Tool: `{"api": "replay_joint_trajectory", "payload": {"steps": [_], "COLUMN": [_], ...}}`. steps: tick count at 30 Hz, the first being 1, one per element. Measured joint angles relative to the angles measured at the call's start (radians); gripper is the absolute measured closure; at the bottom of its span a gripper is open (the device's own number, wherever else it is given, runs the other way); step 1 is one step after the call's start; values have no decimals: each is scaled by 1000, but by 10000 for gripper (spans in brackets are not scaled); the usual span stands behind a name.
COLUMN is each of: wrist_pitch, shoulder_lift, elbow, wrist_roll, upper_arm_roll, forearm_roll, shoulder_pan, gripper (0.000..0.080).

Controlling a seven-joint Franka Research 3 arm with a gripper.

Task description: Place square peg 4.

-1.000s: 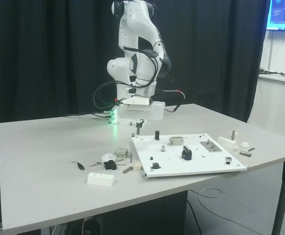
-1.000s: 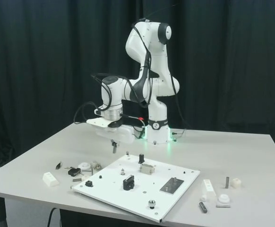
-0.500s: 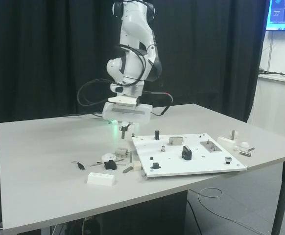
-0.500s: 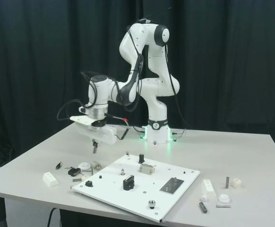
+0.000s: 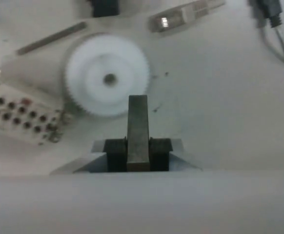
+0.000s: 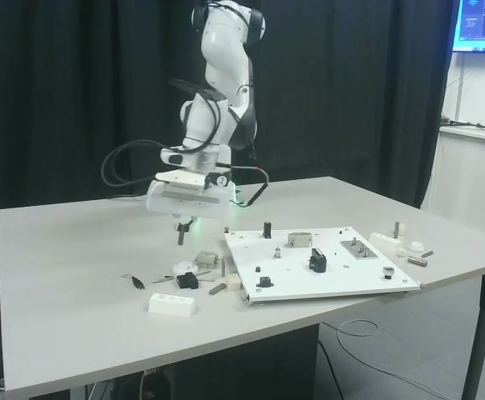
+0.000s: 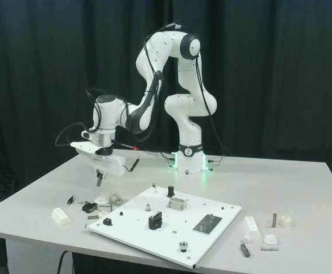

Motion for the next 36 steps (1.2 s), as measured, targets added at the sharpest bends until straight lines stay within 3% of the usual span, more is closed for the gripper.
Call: {"api": "replay_joint_trajectory", "payload": {"steps": [8,19,26,36], "wrist_pitch": [36,28,-6,-43], "shoulder_lift": [77,203,241,245], "elbow": [25,96,134,162], "wrist_roll": [-116,-225,-236,-244], "upper_arm_roll": [3,16,42,66], "forearm_roll": [92,205,215,218], "shoulder_pan": [-42,-78,-107,-136], "gripper": [708,708,708,708]}}
